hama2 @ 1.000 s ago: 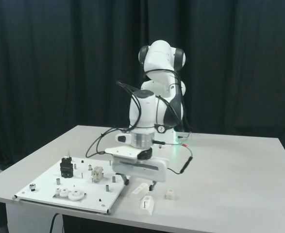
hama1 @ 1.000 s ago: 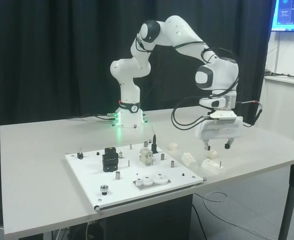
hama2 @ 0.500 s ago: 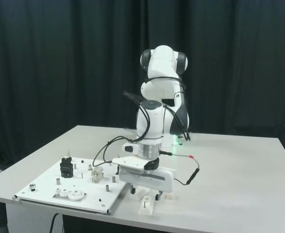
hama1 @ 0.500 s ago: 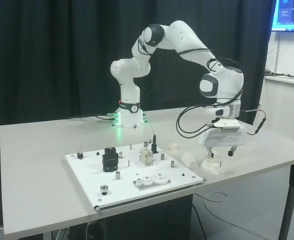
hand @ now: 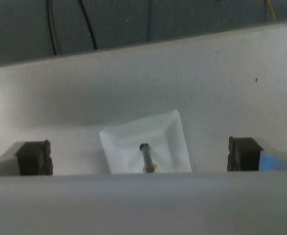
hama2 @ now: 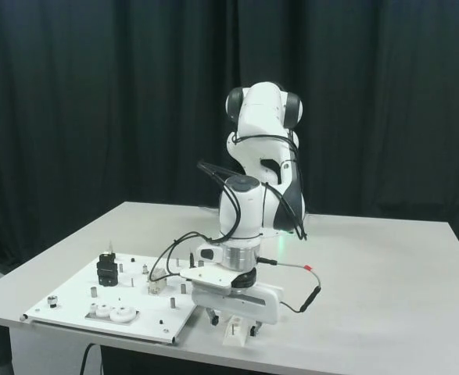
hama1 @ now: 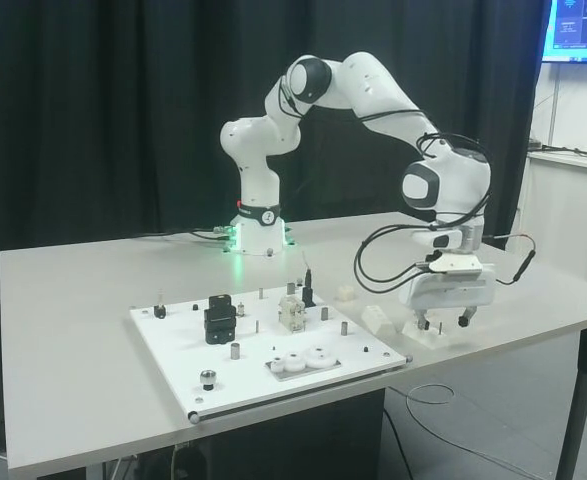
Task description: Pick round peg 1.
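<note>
Round peg 1 [hand: 145,157] is a thin dark pin standing upright in a small white holder block [hand: 167,137] near the table's front edge. My gripper [hand: 138,155] is open and low over that block, one black finger [hand: 33,157] on each side of it and well apart from the peg. In the first room view the gripper [hama1: 441,323] hangs just above the holder block [hama1: 425,336]. The second room view shows the gripper [hama2: 233,326] straddling the same block [hama2: 234,338], which the hand partly hides.
A white assembly board [hama1: 173,345] with pegs, gears and black parts lies beside the gripper. Two other white blocks [hama1: 378,320] [hama1: 346,293] sit between board and gripper. A cable [hama2: 311,275] loops off the hand. The table's front edge [hama1: 533,335] is close.
The arm has stretched out and come down toward the table's front edge. The gripper dropped from well above the holder block to straddle it, staying open.
</note>
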